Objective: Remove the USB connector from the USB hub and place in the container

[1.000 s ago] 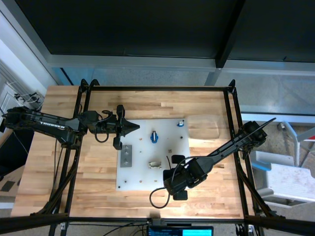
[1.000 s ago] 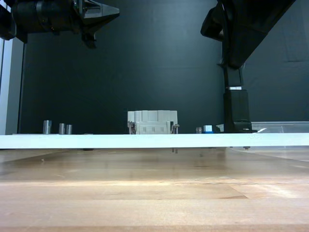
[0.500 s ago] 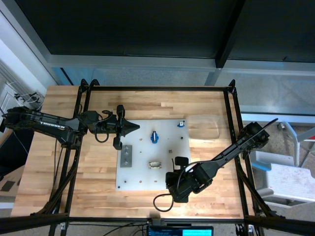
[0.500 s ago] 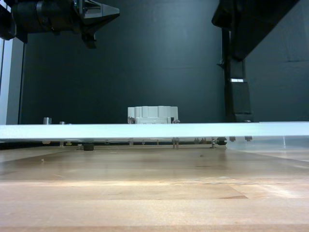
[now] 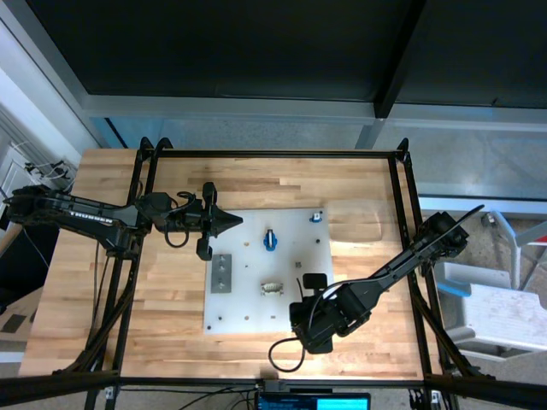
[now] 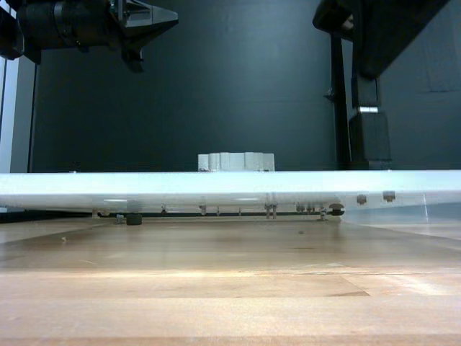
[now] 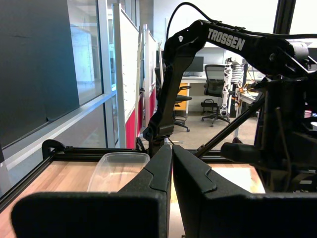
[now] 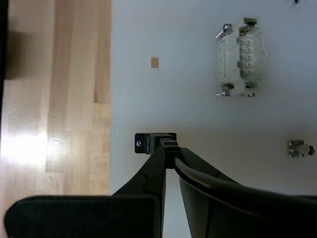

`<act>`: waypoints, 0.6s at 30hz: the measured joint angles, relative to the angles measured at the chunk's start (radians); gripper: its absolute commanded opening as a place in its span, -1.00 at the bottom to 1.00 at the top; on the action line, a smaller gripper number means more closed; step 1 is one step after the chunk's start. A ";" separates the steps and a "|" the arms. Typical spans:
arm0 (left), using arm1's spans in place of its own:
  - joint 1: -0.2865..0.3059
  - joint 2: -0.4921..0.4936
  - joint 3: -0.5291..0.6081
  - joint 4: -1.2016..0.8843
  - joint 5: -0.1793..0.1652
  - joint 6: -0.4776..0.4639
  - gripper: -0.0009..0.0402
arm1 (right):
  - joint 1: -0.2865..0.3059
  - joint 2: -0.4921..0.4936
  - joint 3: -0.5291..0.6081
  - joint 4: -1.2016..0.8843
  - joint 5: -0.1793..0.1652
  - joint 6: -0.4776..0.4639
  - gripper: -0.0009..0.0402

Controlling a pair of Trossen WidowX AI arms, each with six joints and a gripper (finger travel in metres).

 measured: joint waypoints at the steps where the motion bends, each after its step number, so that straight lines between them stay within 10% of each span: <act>1: 0.000 0.000 0.000 0.000 0.000 0.000 -0.95 | -0.003 0.009 0.008 -0.005 -0.001 -0.007 -0.96; 18: 0.000 0.000 0.000 0.000 0.000 0.000 -0.95 | -0.029 0.055 0.061 -0.011 0.046 0.034 -0.96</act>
